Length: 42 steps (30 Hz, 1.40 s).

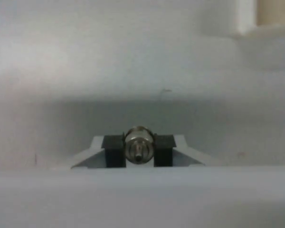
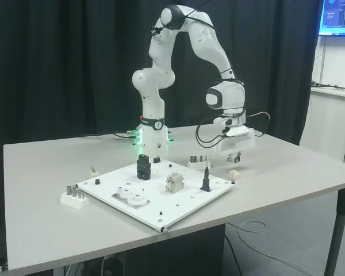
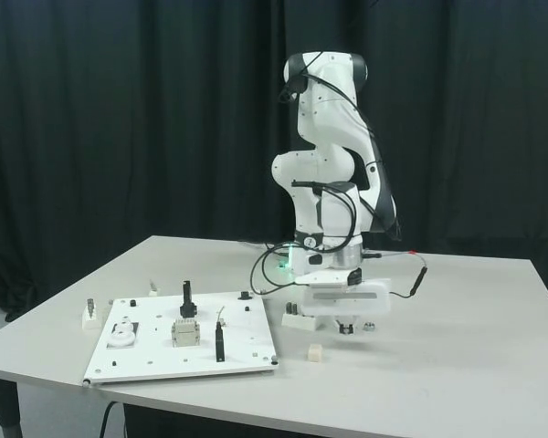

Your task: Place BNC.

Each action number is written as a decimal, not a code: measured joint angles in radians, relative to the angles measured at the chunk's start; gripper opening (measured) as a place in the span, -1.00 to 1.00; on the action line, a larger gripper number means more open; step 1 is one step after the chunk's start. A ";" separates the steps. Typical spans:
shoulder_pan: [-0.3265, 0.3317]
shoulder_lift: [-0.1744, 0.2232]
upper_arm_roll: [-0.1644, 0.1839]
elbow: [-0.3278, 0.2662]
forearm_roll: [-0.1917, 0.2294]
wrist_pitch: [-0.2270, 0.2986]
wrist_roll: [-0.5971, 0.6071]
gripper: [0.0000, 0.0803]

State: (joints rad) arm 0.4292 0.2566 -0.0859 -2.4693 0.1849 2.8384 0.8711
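BNC connector point(image 1: 139, 144) clamped between black fingers point(image 1: 113, 151), above grey table point(image 2: 287, 172); no legible writing.

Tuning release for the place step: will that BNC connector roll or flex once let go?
BNC connector looks metal and rigid, so flex is unlikely. Its round barrel would probably roll on the grey table. The gripper jaws clamp it, and smooth metal may slip.

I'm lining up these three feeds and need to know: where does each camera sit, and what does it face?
Wrist view: on the arm's wrist, looking down past the gripper clamped on the BNC connector.
First room view: off a table corner, facing the whole arm.
Second room view: off another table side, also seeing the arm.
Both room views share the white board and gripper.
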 joint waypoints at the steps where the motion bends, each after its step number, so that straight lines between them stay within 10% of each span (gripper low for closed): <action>1: 0.000 0.002 0.001 0.001 0.000 0.000 -0.012 -0.69; 42: 0.000 0.096 0.044 0.053 0.000 0.002 -0.284 -0.69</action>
State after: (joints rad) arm 0.4290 0.3522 -0.0420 -2.4168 0.1849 2.8399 0.5868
